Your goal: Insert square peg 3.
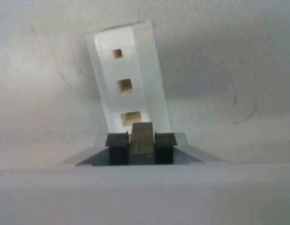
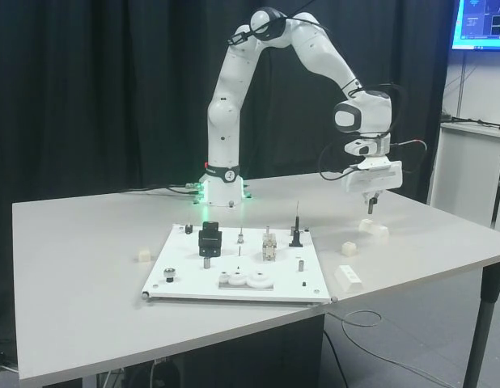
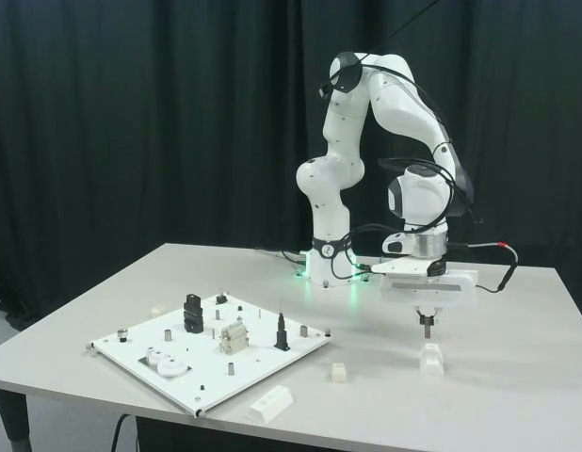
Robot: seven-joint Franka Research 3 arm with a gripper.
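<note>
My gripper [image 1: 141,137] is shut on a grey square peg [image 1: 141,140] that stands upright between the two black fingers [image 1: 117,146]. Below the peg lies a white block [image 1: 128,79] with three square holes in a row; the peg's tip sits over the hole [image 1: 131,117] nearest to me. In the first room view the gripper [image 2: 368,204] hangs a short way above that white block [image 2: 373,229] on the right side of the grey table. The second room view shows the gripper [image 3: 425,327] with the peg straight above the block [image 3: 430,359], apart from it.
A white board [image 2: 238,271] with black and grey fixtures and white gears lies in the middle of the table. Small white blocks [image 2: 348,247] [image 2: 349,277] sit near the board's right edge, and another [image 2: 144,254] to its left. The arm's base [image 2: 220,190] stands behind.
</note>
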